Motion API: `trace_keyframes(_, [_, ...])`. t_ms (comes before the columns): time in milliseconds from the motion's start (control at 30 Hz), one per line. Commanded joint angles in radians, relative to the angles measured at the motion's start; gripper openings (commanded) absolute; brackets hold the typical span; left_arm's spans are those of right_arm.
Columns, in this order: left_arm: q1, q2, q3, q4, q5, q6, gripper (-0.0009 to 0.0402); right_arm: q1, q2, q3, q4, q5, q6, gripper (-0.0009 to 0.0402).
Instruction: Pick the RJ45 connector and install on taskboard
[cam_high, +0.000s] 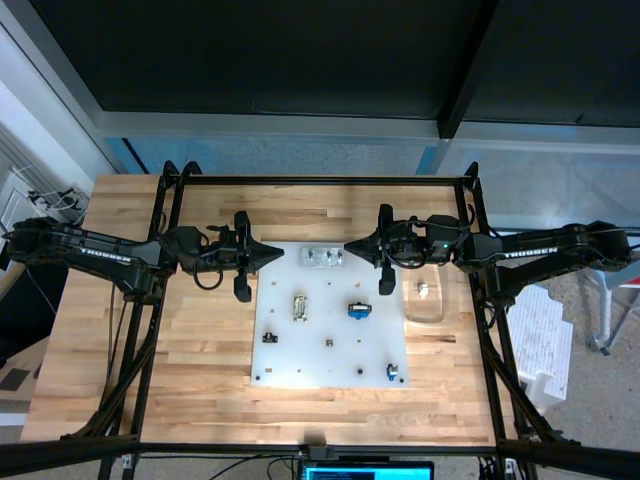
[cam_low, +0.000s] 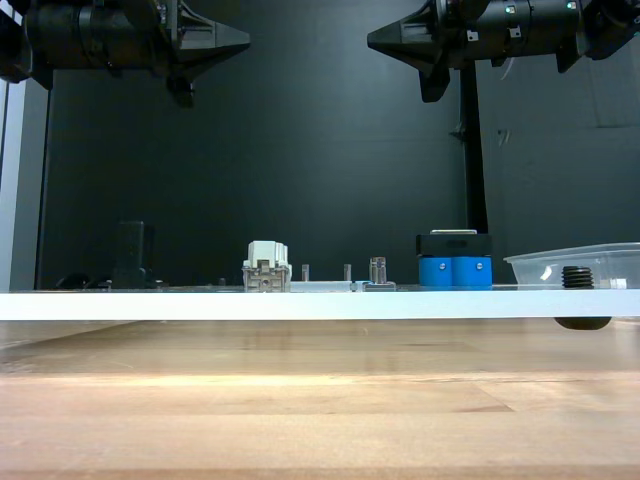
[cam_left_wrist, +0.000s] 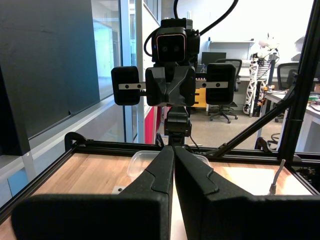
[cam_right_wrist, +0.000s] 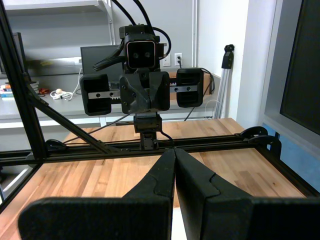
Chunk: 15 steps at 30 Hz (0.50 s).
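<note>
RJ45 connector: whereabouts cannot be told.
Left gripper (cam_high: 281, 256) and right gripper (cam_high: 347, 245) hang above the white board (cam_high: 300, 350), both narrow, holding nothing.

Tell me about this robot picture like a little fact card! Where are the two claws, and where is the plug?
Left claw: shut, empty, raised high near the board's far left corner.
Right claw: shut, empty, raised high over the board's far side.
White board: flat on the wooden table.
Clear tray: right of the board, pale block inside.
Blue jack: board's near right corner.
Plug: cannot tell where it is.
</note>
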Motion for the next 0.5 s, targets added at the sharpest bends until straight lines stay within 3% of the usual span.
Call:
trace_keyframes(33, [0.0, 0.0, 0.0, 0.0, 0.0, 0.0, 0.0, 0.002, 0.0, 0.0, 0.0, -0.002, -0.01, 0.0])
trace_keyframes(500, [0.0, 0.0, 0.0, 0.0, 0.0, 0.0, 0.0, 0.021, 0.0, 0.0, 0.014, -0.006, -0.013, 0.0])
